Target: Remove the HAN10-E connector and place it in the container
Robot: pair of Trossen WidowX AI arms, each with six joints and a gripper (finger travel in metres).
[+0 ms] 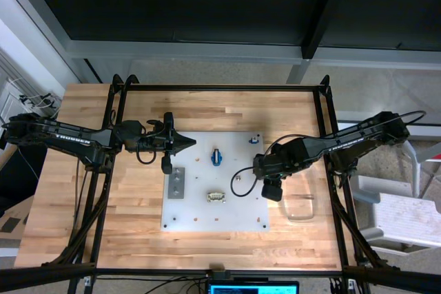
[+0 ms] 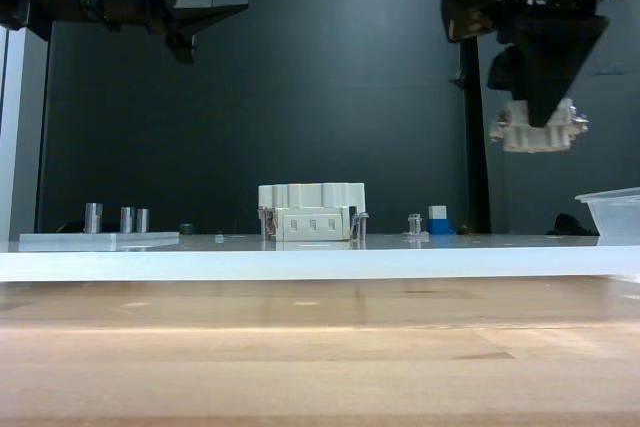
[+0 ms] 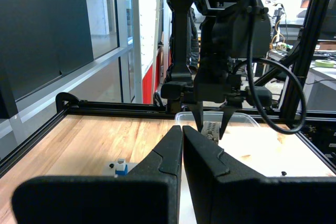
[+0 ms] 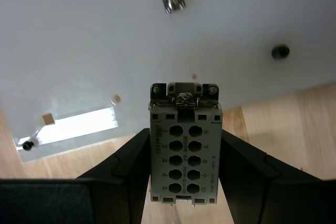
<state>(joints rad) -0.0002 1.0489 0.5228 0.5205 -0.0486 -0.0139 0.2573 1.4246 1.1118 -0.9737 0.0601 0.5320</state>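
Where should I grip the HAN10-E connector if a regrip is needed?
Take the HAN10-E connector by its two long flat sides, from the pin-hole face, as the right gripper does now, raised near the container: those sides are parallel; the short ends carry metal hardware. Left gripper hangs shut over the board's left.

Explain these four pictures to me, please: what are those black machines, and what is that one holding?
These are two robot arms, the left arm and the right arm, standing at either side of a wooden table. One picture looks down from above, one looks level along the tabletop, and two come from cameras riding on the arms themselves. The left claw is shut, empty and raised above the table. The right claw is shut on a small beige connector, held in the air beside a clear tub, not yet in it. On the white board sit a similar beige block, a small blue part and a grey plate.
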